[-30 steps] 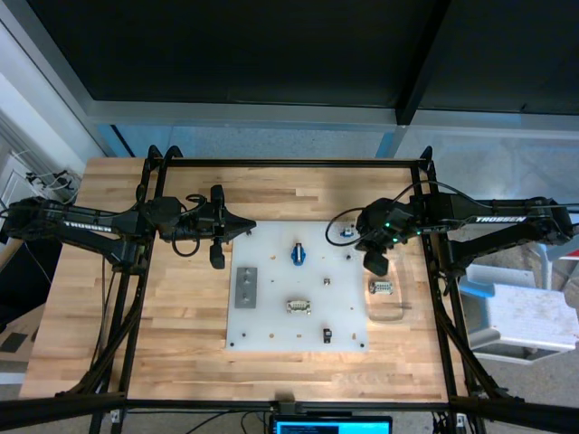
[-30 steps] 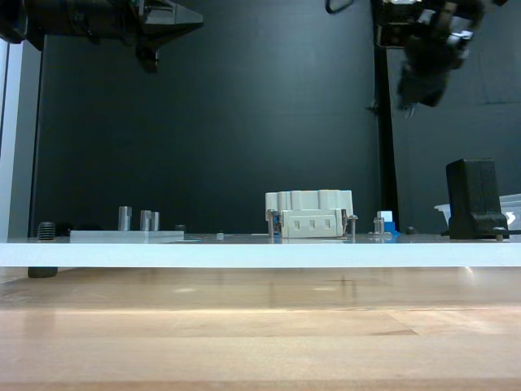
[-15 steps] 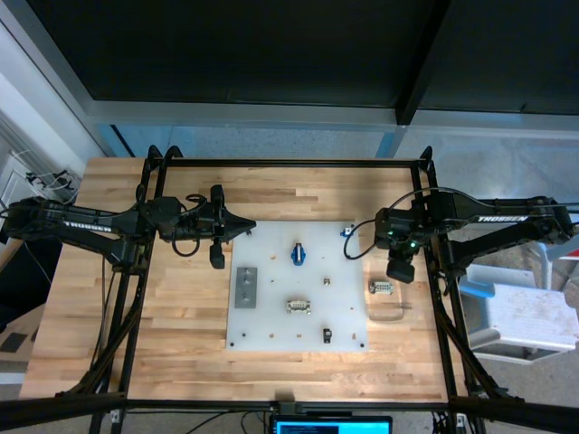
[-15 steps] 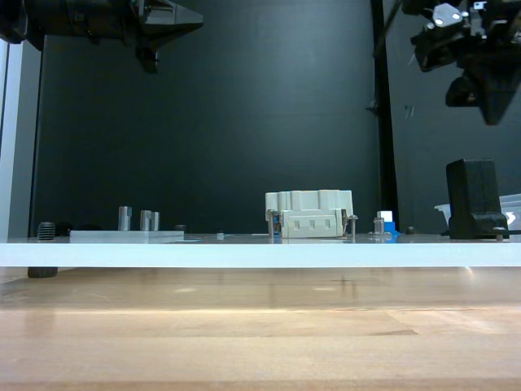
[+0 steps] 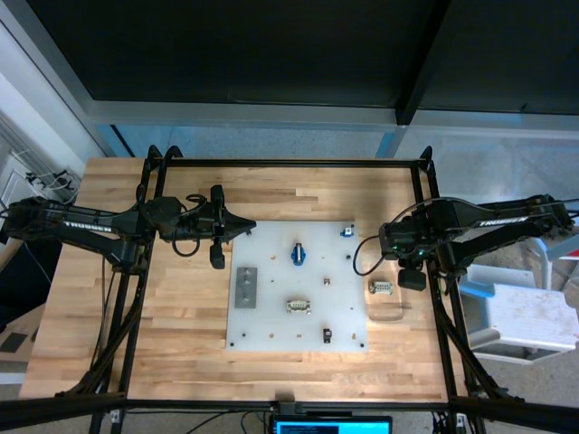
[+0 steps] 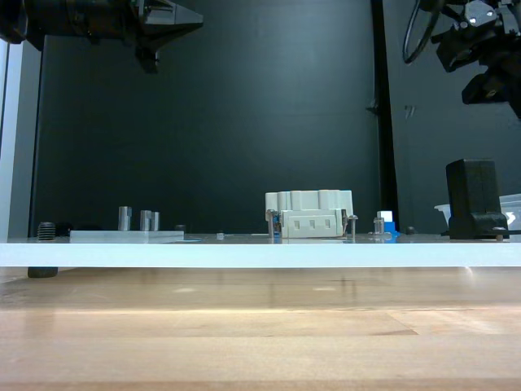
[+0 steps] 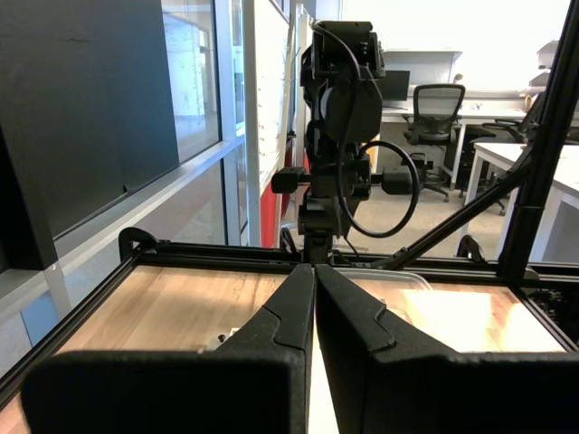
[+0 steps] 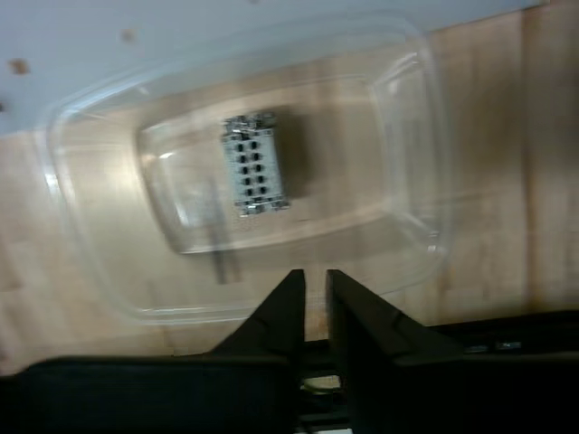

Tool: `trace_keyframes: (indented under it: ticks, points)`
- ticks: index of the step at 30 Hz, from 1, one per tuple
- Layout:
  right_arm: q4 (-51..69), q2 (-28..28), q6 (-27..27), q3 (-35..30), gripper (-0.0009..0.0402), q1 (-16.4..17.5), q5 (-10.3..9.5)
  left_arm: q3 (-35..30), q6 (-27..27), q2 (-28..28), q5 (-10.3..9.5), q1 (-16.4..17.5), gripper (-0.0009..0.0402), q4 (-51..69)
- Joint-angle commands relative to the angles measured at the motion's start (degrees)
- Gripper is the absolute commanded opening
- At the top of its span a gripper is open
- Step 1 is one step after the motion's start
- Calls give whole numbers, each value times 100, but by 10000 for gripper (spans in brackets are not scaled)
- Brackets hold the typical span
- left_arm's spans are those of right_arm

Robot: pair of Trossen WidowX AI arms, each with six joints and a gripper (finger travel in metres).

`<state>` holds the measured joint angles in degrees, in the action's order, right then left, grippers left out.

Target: Pick the HAN10E connector and install in the HAN10E hub

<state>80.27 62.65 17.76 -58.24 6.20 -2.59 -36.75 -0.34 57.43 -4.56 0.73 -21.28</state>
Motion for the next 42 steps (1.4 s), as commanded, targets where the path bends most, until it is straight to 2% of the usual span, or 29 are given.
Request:
trace_keyframes:
  ticks: [1, 3, 5, 7, 11, 14, 20, 30, 33, 42]
  points:
    - [-48, 2, 42, 129, 81, 61, 24, 0, 0, 2, 2, 2, 0, 0]
    - [-149, 2, 46, 225, 101, 81, 31, 0, 2, 2, 2, 2, 0, 0]
    - [-238, 2, 127, 317, 114, 87, 190, 0, 0, 2, 0, 2, 0, 0]
    - [-341, 17, 120, 428, 112, 109, 258, 0, 0, 2, 0, 2, 0, 0]
    - [-629, 52, 125, 708, 76, 164, 249, 0, 0, 2, 0, 2, 0, 0]
    - [-876, 74, 125, 911, 43, 186, 90, 0, 0, 2, 2, 2, 0, 0]
    - [-1239, 79, 125, 1329, -3, 229, 107, 0, 2, 2, 2, 0, 0, 0]
    - [-1843, 140, 168, 1910, 0, 435, 74, 0, 0, 2, 2, 2, 0, 0]
    - [-1899, 225, 468, 1932, 0, 437, 57, 0, 0, 2, 2, 2, 0, 0]
    - [-2465, 542, 715, 2157, 0, 446, 70, 0, 2, 2, 2, 2, 0, 0]
